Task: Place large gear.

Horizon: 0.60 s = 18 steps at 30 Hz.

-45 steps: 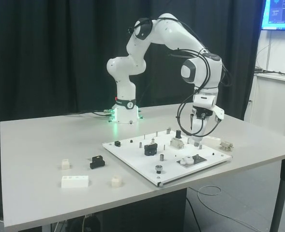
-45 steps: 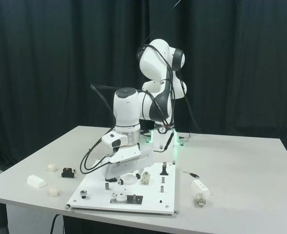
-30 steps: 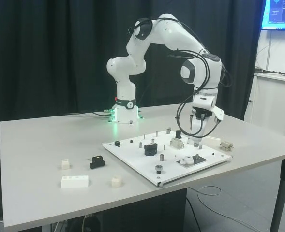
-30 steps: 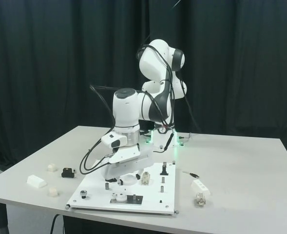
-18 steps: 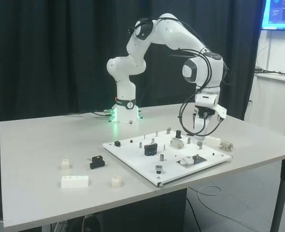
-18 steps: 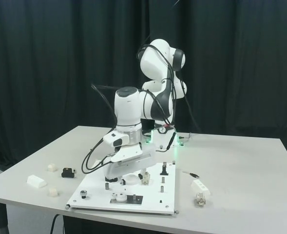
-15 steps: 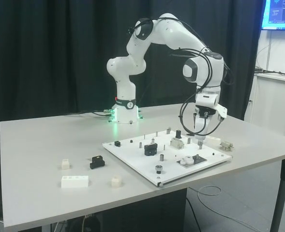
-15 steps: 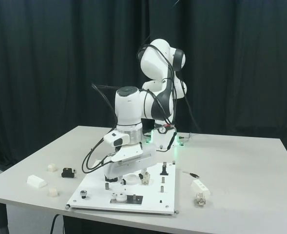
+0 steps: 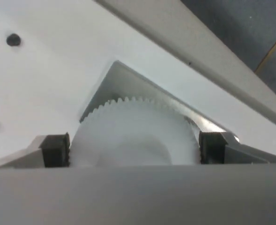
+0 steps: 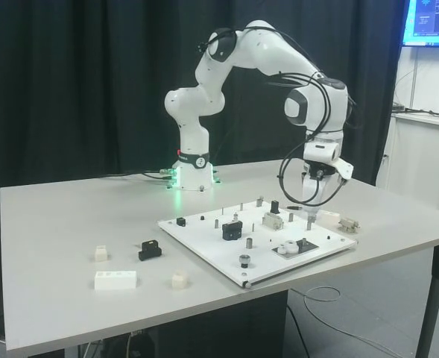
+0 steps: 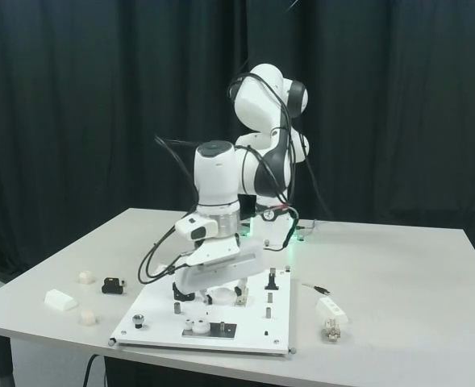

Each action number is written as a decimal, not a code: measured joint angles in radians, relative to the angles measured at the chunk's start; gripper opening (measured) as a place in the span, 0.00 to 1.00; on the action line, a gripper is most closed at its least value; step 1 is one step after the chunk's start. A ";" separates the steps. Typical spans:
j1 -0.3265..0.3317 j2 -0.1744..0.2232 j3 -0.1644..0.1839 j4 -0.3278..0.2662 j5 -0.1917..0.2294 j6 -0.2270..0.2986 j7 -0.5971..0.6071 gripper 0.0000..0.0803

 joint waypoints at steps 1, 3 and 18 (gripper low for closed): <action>0.002 0.000 0.002 0.000 0.003 0.000 0.005 0.74; 0.008 0.000 0.008 0.000 0.007 0.000 0.019 0.74; 0.108 0.006 0.034 0.001 0.010 0.026 0.172 0.74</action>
